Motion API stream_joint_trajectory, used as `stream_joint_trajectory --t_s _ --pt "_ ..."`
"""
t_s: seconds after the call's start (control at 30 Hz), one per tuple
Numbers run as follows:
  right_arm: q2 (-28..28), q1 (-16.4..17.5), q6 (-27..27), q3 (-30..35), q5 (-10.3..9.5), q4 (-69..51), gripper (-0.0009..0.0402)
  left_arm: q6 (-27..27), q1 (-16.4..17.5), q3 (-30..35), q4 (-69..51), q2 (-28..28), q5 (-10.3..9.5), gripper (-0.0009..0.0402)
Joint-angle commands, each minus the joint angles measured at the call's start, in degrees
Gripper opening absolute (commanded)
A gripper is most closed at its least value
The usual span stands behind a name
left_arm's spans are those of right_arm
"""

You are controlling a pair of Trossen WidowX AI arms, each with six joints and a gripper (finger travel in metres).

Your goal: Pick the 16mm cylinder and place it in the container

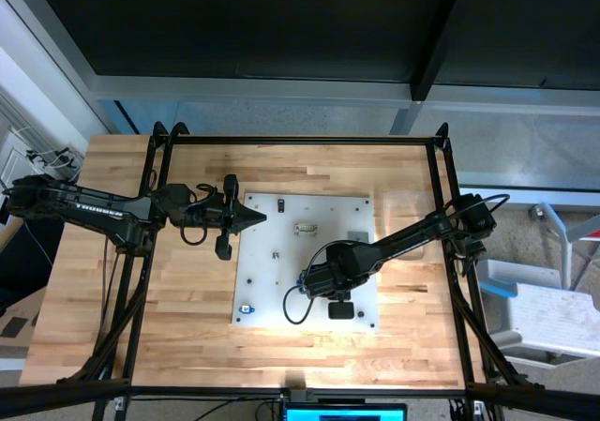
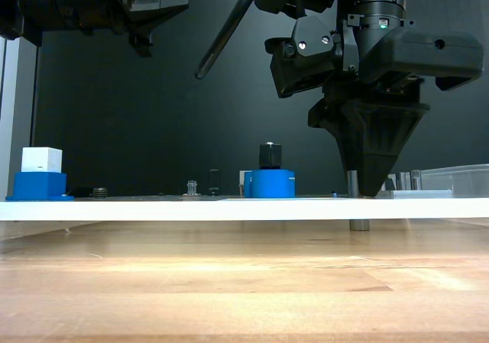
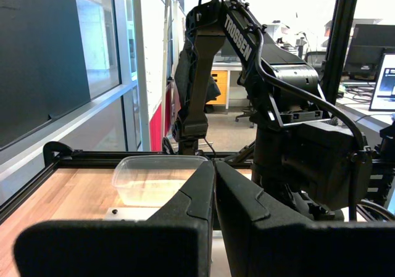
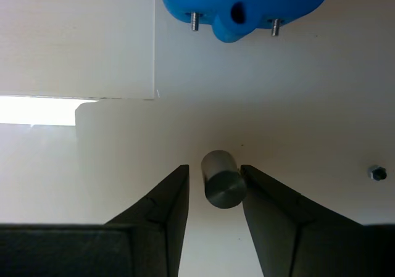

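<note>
Board [image 1: 281, 290]: right tool [image 4: 213, 171] straddles cylinder [image 4: 223, 187] by blue part [image 4: 241, 5]; left tool [image 1: 257, 218] aloft.

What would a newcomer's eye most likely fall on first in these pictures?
Most striking is the right gripper, low on the white board with its open fingers either side of the upright 16mm cylinder. Next comes the left gripper, shut and hanging high above the board's far left corner. The clear container sits by the board's far right corner, seemingly empty.
</note>
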Motion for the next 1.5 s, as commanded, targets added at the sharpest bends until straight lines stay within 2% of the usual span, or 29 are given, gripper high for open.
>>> stream_joint_trajectory --t_s 0.03,0.73,1.2,1.5 --pt "0.02 0.00 -0.09 0.02 0.00 0.33 0.0091 0.00 0.00 0.02 -0.02 0.02 0.02 0.0000" --pt "-0.96 -0.02 -0.11 0.02 -0.24 -0.02 0.0015 0.00 0.00 0.02 -0.02 0.02 0.02 0.0000" --pt "-4.00 0.00 -0.04 0.02 -0.24 -1.33 0.0012 0.00 0.00 0.02 0.00 0.02 0.02 0.0000" --pt "-8.41 -0.11 0.09 0.02 -0.24 -2.12 0.0012 0.00 0.00 0.02 0.00 0.02 0.02 0.0000"
